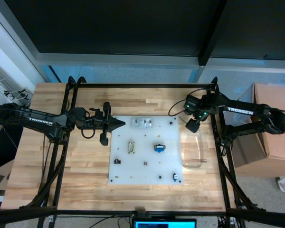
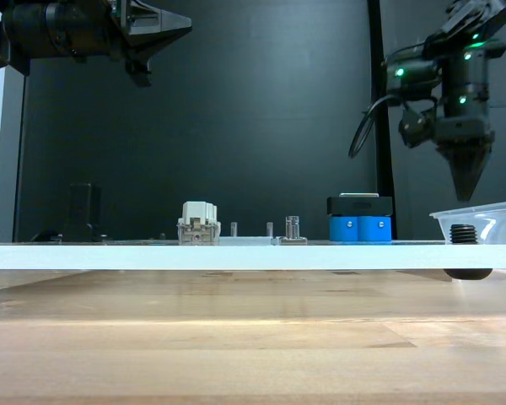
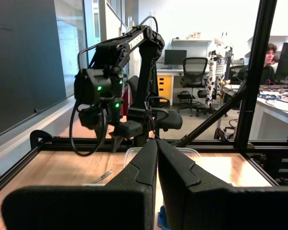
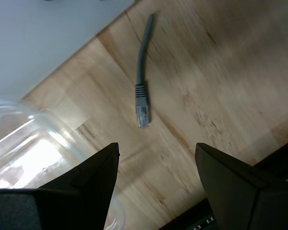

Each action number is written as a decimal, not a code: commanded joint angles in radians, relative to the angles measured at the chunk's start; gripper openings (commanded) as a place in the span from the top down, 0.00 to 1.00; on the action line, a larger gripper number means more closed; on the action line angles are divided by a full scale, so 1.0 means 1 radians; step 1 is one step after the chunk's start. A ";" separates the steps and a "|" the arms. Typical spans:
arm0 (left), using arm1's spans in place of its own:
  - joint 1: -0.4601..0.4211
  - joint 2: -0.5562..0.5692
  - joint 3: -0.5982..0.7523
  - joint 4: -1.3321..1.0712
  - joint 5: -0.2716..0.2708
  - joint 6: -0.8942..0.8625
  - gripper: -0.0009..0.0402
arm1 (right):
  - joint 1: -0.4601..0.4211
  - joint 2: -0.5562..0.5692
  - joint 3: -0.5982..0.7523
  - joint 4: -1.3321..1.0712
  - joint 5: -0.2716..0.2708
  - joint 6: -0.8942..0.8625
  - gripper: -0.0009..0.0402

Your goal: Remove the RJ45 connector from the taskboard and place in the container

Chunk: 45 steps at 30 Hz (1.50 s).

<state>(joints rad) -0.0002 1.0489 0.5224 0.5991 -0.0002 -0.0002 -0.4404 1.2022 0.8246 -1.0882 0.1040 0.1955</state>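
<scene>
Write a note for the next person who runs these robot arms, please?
Left gripper: shut, empty, raised over the taskboard's far left corner.
Right gripper: open, empty, raised by the container's rim.
RJ45 connector: lying free on the wooden table, outside the container.
Done: connector is off the taskboard.
To do: pick it up and put it in the container.

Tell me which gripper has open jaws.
The right gripper, hanging at the edge of the container: its jaws stand apart above the RJ45 connector, lying free on the table beside it. The left gripper, high over the taskboard, is shut.
</scene>
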 commanded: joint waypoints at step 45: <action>0.000 0.000 0.000 0.000 0.000 0.000 0.98 | -0.064 0.262 -0.120 0.290 -0.090 -0.071 0.70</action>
<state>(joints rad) -0.0002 1.0489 0.5228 0.5987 0.0002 -0.0006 -0.5045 1.4643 0.7036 -0.7986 0.0139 0.1249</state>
